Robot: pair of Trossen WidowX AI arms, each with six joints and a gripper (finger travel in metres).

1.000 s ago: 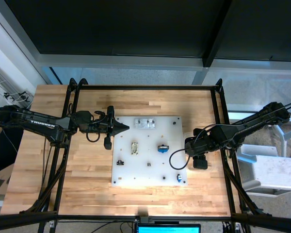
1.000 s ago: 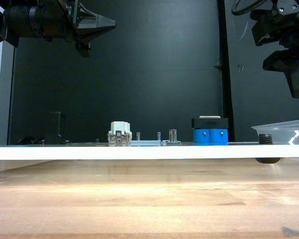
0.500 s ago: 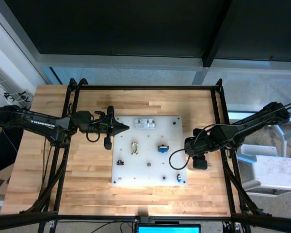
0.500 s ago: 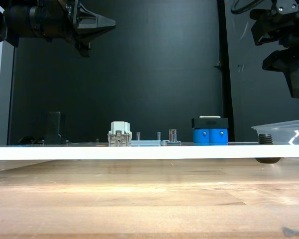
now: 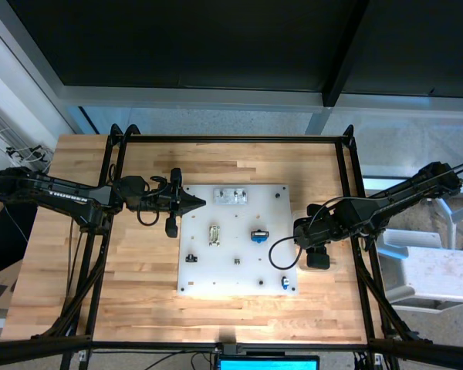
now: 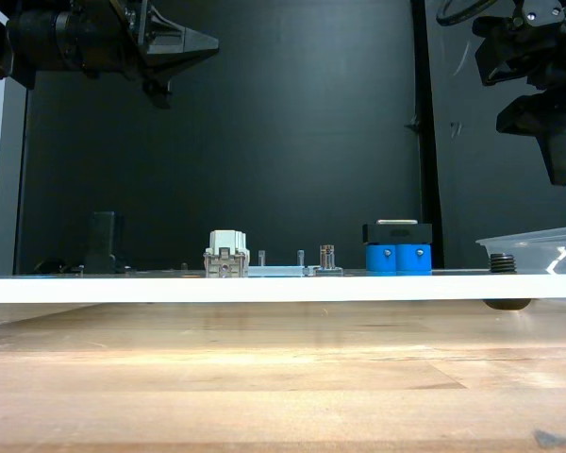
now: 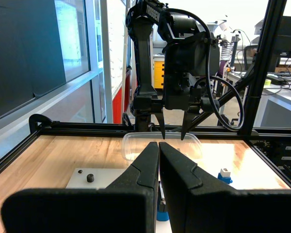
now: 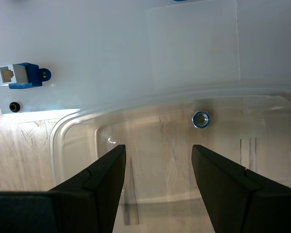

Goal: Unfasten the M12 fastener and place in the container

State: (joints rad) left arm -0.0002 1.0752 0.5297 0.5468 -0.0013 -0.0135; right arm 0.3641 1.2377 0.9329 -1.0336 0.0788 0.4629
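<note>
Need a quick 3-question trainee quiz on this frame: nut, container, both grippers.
1. True or false: the silver nut lies inside the clear container.
2. The right gripper, hovering above the clear container, has its jaws: A) open B) shut on the nut C) shut on nothing
3. Fill in: the left gripper, raised near the left edge of the white board, has its jaws ____.
Key: 1 true; 2 A; 3 shut.

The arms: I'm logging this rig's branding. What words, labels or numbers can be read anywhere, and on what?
"TROSSEN": on the left arm, high view.
"TROSSEN": on the right arm, left wrist view.
Nothing else is readable. The left gripper hangs over the board's left edge; the right gripper is above the container.
</note>
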